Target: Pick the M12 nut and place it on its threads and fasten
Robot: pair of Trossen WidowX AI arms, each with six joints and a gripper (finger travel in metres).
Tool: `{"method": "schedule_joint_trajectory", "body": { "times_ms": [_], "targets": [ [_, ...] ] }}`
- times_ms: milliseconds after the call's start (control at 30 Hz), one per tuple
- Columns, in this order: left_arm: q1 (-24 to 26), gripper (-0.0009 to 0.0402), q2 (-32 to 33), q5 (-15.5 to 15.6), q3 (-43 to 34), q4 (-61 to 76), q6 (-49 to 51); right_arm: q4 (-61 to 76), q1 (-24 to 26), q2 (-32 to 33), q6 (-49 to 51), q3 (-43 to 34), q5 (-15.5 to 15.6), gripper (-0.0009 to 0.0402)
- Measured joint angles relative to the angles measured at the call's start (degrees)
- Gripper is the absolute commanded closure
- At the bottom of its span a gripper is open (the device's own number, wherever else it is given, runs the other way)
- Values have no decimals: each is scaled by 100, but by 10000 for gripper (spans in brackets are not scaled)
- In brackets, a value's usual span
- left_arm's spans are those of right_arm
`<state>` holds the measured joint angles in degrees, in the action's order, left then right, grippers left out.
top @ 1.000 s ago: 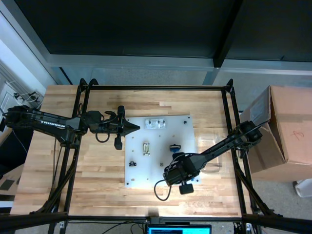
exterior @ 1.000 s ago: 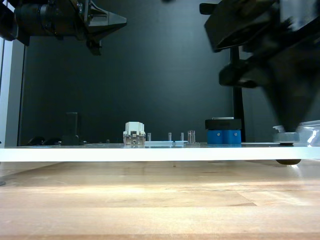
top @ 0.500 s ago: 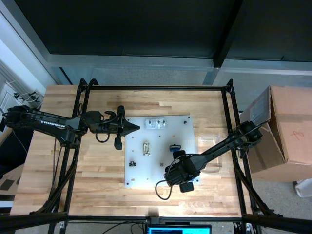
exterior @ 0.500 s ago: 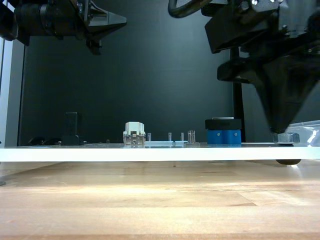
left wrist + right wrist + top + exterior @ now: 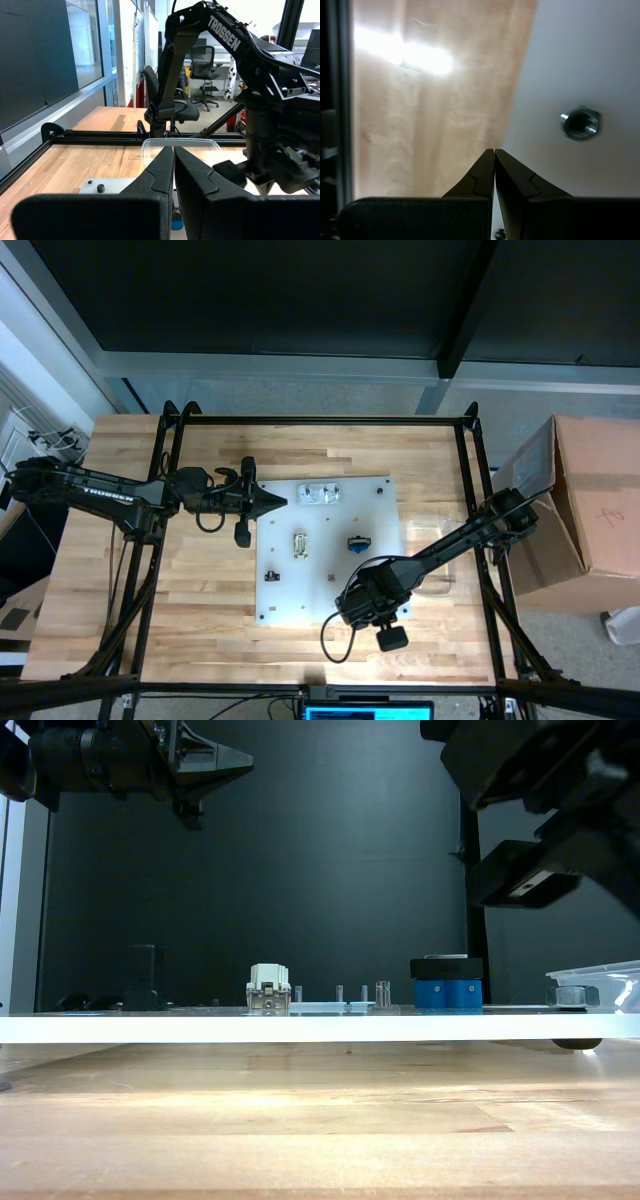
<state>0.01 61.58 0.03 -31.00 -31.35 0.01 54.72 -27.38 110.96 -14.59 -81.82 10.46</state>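
The silver M12 nut (image 5: 572, 995) sits low on its stud at the white board's (image 5: 300, 1025) near right edge, lying free; no ribs show under it. In the right wrist view the nut (image 5: 580, 123) lies flat on the board with a dark centre. My right gripper (image 5: 494, 150) is shut with nothing in it, raised above the board's edge and off to one side of the nut. In the low view the right arm (image 5: 540, 810) hangs well above the nut. My left gripper (image 5: 283, 502) is shut and empty, held high beyond the board's left edge.
A clear tray (image 5: 437, 552) stands right of the board, behind the nut in the low view. On the board are a blue-and-black block (image 5: 446, 983), a white connector (image 5: 268, 990) and small posts. A cardboard box (image 5: 580, 510) stands off the table's right.
The right gripper's tips were down on the nut half a second ago. Now they have lifted away toward the near edge, and the nut stays on its stud. The left arm has not moved.
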Motion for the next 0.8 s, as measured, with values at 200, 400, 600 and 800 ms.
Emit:
{"method": "schedule_joint_trajectory", "body": {
  "times_ms": [200, 400, 600, 800],
  "targets": [
    [0, 393, 0, 0, -2, 0, 0, 192, 0, 0, -245, 0, -1604, 393],
    [0, 393, 0, 0, -2, 2, 2, 20, -4, 15, -293, 4, -1628, 393],
    [0, 393, 0, 0, -2, 0, 0, -221, 7, 20, -149, 70, 297, 393],
    [0, 393, 2, 0, -2, 2, 0, 116, 2, -15, -133, 72, -603, 393]
  ]
}}
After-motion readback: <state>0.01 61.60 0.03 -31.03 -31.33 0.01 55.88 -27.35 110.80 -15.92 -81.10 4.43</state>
